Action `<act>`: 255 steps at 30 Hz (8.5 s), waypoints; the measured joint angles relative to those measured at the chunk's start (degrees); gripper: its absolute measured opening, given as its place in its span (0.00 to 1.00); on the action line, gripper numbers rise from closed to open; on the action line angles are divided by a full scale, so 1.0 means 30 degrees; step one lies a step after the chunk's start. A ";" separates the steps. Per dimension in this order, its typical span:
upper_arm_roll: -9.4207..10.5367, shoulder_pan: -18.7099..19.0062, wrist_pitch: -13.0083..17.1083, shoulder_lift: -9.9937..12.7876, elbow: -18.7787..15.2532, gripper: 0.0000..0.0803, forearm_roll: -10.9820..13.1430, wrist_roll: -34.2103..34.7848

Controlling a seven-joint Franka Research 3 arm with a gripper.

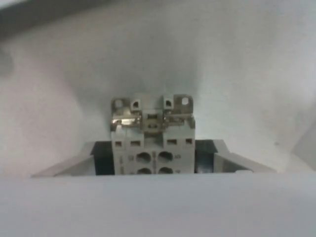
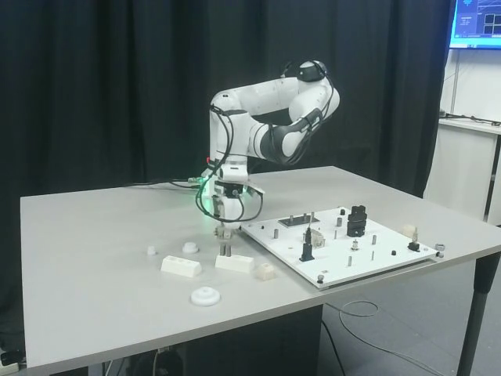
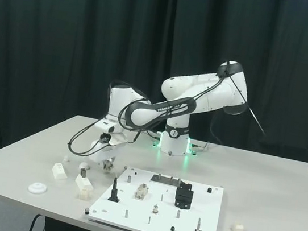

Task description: Insert waterproof.

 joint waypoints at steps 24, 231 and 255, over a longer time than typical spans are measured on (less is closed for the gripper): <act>-0.1395 0.0497 0.0097 -0.0097 0.0307 0.40 -0.1008 0.2157; -0.0408 0.2121 -0.3243 -0.0577 0.8626 0.40 -0.5552 3.5317; -0.0481 0.2460 -0.2789 -0.0712 0.7841 0.40 -0.4557 3.5373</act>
